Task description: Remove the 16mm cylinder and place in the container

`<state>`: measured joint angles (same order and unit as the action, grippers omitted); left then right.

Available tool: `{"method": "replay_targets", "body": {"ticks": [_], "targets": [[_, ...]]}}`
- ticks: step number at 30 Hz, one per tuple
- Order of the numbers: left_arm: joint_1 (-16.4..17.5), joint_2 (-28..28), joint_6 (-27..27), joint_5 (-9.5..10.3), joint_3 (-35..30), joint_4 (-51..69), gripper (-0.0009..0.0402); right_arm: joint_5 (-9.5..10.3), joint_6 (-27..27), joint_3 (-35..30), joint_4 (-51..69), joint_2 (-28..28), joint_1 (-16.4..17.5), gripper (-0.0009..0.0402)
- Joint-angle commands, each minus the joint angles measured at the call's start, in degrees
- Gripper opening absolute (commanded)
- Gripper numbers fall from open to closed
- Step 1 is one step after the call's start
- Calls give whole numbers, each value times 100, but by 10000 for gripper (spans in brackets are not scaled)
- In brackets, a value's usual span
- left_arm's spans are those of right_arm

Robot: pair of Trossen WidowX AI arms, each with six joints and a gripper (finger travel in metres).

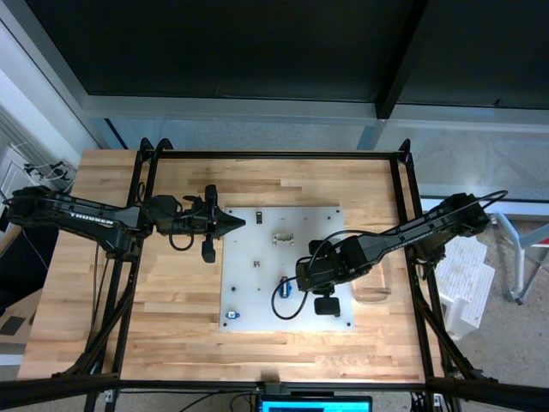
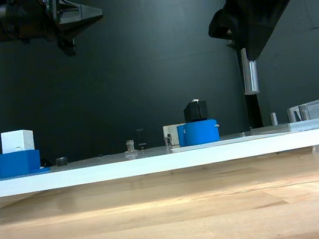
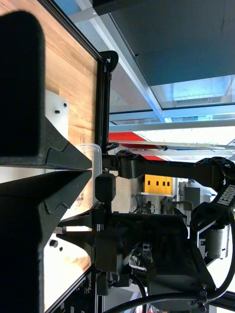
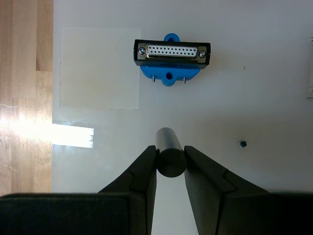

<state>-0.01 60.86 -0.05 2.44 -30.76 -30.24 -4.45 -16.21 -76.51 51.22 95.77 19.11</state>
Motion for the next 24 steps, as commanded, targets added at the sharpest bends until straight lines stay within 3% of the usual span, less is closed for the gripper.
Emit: {"method": "replay_targets", "body": {"ticks": [1, 11, 24], "targets": [[0, 0, 0, -2, 0, -2, 0, -2, -2, 20, -2, 0, 7, 2], [2, 0, 0, -2, 0, -2, 0, -2, -2, 66, 28, -81, 39, 2], [2, 0, 0, -2, 0, -2, 0, -2, -11, 601, 81, -584, 105, 14]]}}
